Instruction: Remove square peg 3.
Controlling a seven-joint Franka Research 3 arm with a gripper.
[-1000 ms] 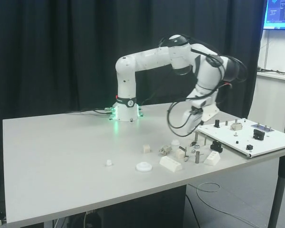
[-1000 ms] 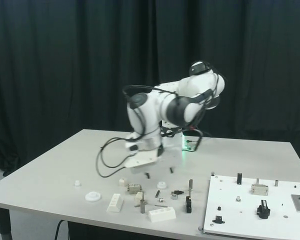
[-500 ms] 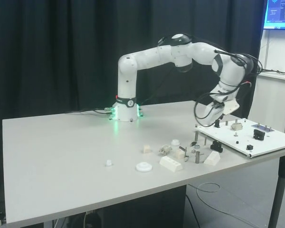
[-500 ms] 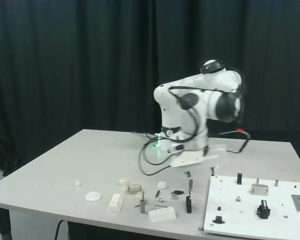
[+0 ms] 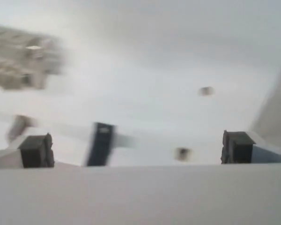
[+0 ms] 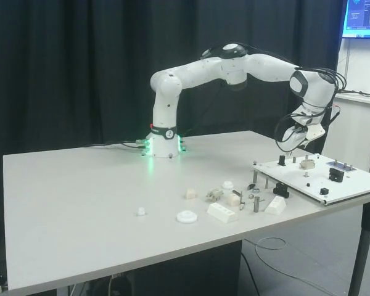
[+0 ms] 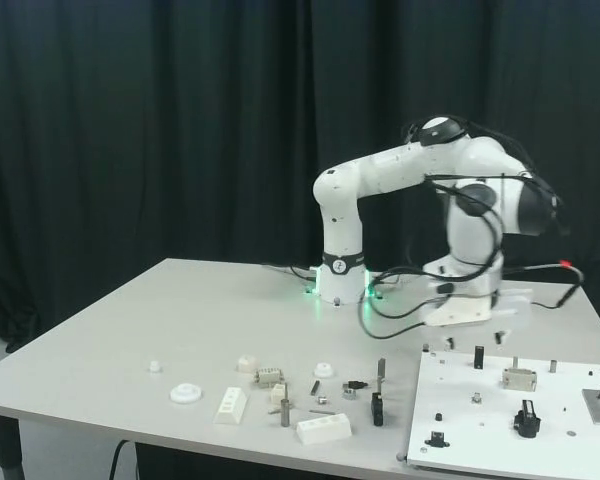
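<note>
1. Loose white parts [image 7: 230,404] lie scattered on the grey table [image 7: 130,340], well apart from the arm.
2. Gripper [image 7: 473,340] hovers above the white board's [image 7: 500,415] far edge, fingers spread wide, holding nothing.
3. Square peg 3 [image 7: 478,357], black, stands upright in the board, just below the gripper, between its fingertips [image 5: 36,151] in the wrist view.

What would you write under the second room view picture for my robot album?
White robot arm reaches its gripper over the white board, with small parts scattered on the grey table.
</note>
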